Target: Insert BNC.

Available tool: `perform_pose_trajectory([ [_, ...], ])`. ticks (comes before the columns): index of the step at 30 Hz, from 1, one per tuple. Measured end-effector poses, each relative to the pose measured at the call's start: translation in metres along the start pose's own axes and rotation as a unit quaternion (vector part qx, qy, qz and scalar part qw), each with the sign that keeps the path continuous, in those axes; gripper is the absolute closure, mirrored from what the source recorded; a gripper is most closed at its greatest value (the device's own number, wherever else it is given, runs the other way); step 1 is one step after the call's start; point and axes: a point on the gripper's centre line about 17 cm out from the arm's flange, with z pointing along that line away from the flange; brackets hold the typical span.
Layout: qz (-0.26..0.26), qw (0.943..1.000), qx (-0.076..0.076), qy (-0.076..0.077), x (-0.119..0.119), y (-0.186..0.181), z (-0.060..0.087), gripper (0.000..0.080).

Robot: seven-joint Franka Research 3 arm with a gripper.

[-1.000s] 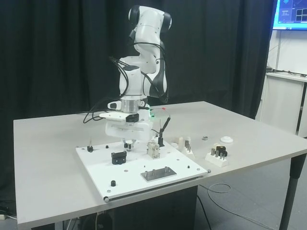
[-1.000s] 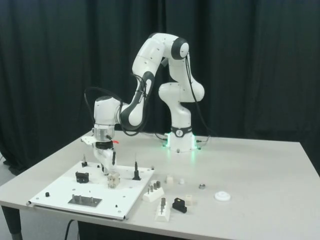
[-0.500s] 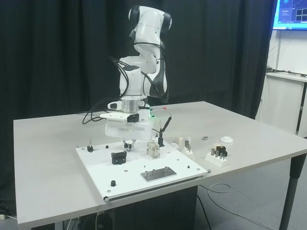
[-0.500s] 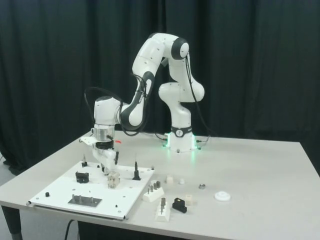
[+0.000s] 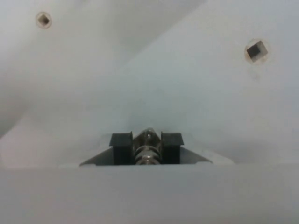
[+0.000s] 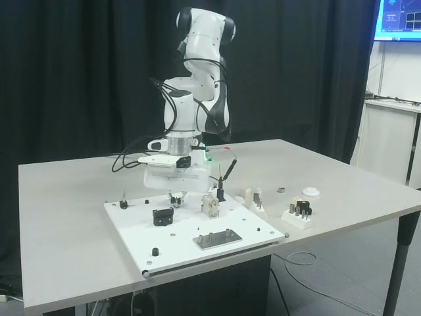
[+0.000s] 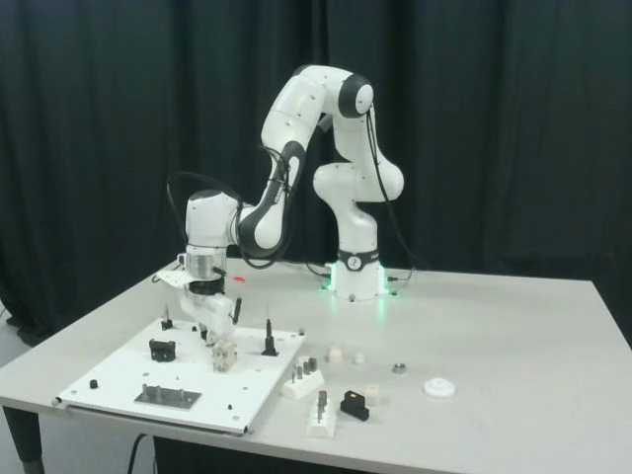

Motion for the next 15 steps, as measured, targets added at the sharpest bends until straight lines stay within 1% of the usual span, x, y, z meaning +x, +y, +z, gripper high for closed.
perform_pose_trajectory([
  [15, -0.049, 0.9988, 0.001, -0.001, -0.0003, -0.0004, -0.0002, 0.0677],
])
